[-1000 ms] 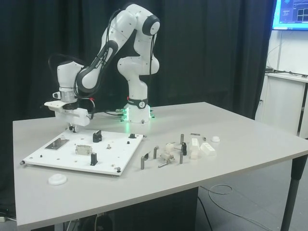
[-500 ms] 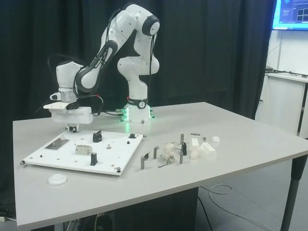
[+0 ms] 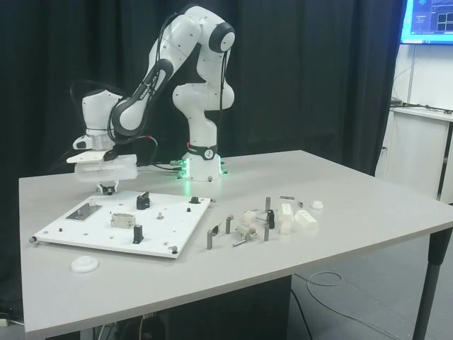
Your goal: Remove bolt 4.
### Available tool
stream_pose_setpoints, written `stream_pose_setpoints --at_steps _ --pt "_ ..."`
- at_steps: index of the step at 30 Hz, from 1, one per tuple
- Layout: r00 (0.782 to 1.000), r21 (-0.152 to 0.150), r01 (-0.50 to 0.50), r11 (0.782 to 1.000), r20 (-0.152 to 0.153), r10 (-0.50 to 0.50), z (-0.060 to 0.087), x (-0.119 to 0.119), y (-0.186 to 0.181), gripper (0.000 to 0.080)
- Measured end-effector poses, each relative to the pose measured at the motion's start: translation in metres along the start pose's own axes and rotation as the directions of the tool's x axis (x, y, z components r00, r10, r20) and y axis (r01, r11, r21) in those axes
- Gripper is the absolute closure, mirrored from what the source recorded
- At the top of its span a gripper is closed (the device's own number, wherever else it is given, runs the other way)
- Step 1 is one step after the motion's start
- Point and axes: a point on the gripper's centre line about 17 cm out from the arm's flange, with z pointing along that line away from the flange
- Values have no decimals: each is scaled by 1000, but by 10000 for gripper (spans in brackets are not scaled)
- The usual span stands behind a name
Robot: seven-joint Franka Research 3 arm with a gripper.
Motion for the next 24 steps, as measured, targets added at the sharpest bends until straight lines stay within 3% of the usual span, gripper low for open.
stream_pose_setpoints --at_steps 7,18,24 --pt "991 1 130 991 0 -130 0 0 -1 574" --pt "942 0 334 942 -13 -334 -3 6 -4 574" --pt "926 -5 375 927 -33 -375 -8 14 -7 574"
